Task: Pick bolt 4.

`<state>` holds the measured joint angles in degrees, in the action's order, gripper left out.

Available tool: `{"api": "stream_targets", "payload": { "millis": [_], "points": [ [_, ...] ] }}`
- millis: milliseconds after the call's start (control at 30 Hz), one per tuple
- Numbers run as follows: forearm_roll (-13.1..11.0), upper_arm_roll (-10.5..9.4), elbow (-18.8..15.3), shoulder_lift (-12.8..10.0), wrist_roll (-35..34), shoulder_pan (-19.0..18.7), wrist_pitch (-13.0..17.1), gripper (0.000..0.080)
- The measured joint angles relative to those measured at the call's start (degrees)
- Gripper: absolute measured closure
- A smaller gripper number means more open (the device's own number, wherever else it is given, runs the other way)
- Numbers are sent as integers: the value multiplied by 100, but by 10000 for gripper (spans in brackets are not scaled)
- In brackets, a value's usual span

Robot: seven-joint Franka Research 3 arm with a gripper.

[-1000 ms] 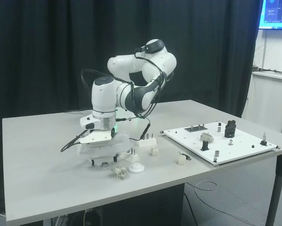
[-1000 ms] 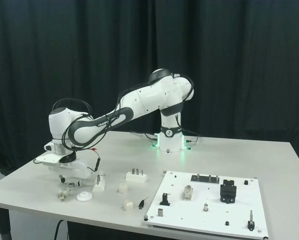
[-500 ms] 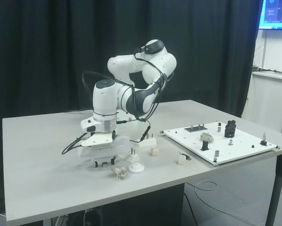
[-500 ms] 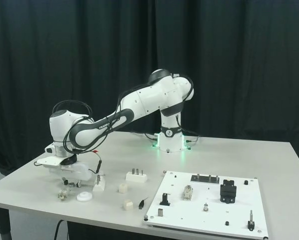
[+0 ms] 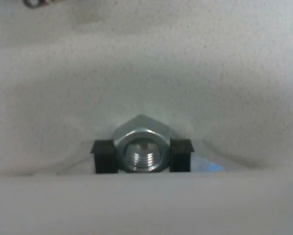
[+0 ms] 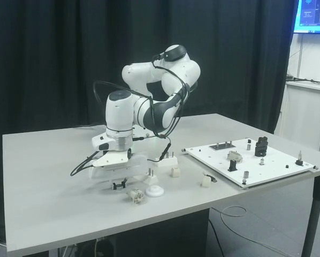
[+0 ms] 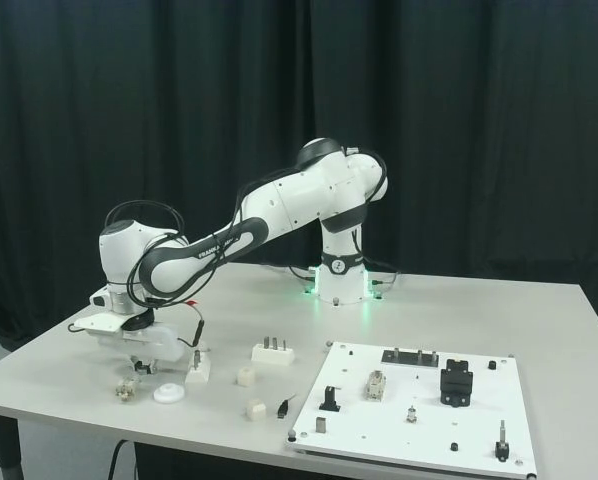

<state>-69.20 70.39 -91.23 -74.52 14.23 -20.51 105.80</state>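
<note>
Claw (image 5: 140, 155) clamped on a threaded hex nut (image 5: 140, 147), raised above the grey table (image 6: 53, 176)

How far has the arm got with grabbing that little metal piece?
Reaching looks done: in the wrist view the gripper has its black fingers on both sides of a hexagonal threaded metal piece and appears shut on it. It hangs low over the grey table. Carrying it away remains.
</note>
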Motion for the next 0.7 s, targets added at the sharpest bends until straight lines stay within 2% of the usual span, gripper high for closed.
{"api": "stream_targets", "payload": {
  "millis": [433, 700],
  "points": [
    [105, 27, -2, 74, 1, -34, -7, 575],
    [121, 262, -12, 87, -2, -117, -223, 575]
  ]
}}
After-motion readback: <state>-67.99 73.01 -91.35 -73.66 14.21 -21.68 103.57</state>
